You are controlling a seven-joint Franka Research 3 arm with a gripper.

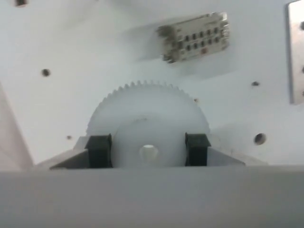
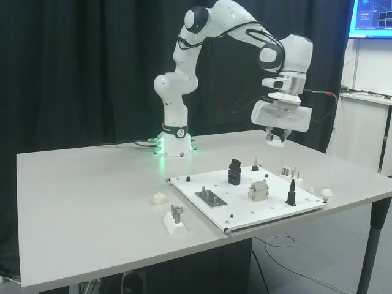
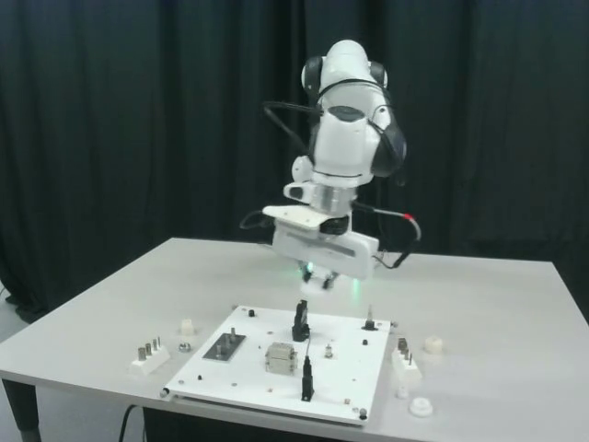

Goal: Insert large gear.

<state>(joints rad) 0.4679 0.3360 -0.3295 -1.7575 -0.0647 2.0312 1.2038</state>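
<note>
While the arm point(image 2: 208, 37) arches high over the table point(image 2: 79, 184), the gear point(image 1: 148, 124) sits clamped between the two black pads point(image 1: 100, 151) of the gripper point(image 1: 148, 152), which is closed onto its hub from both sides. It is a white disc with a smooth matt face, a fine ring of small teeth around its rim, a raised round hub and a round bore through the middle. In the wrist view its flat face is turned to the camera, so the bore's axis runs along the fingers' length and the disc lies across them, with most of the toothed rim reaching out past the fingertips.

Seen from the room, the gripper point(image 2: 277, 138) hangs well above the white board point(image 2: 245, 211), near its far edge, with the gear showing only as a small white piece at the fingertips. That board is a flat square plate drilled with small dark holes. On it stand a boxy connector point(image 1: 194, 37) with rows of dark sockets, a grey metal plate point(image 2: 211, 198) and several black upright fixtures point(image 2: 233, 172).
</note>
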